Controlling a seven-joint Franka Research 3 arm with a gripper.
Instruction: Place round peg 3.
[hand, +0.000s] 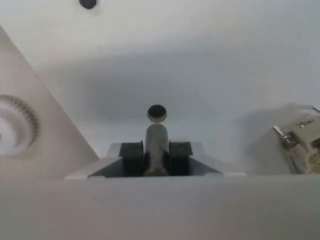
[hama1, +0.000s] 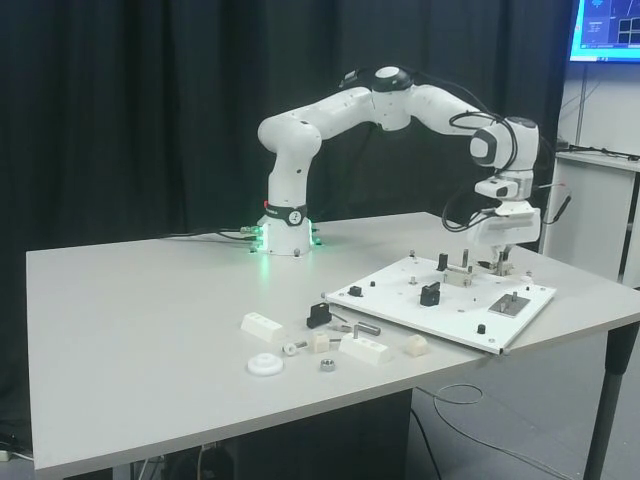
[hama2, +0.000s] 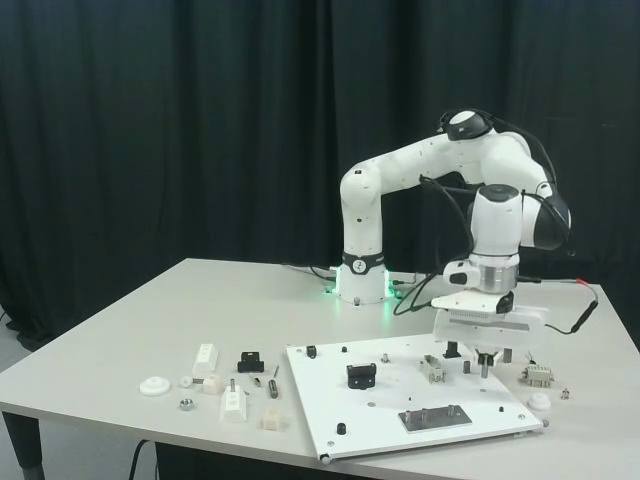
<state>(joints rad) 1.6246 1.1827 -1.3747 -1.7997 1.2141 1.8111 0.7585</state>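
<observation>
In the wrist view a grey metal round peg stands upright between my black finger pads, and my gripper is shut on it. A dark round hole in the white board lies just beyond the peg's tip. From the second room view the gripper hangs over the board's far right part, the peg pointing down a little above the surface. In the first room view the gripper sits low over the same board.
A white gear and a metal connector lie near the hole. On the board stand a black block and a metal plate. Loose white blocks, a gear and a black bracket lie on the table beside it.
</observation>
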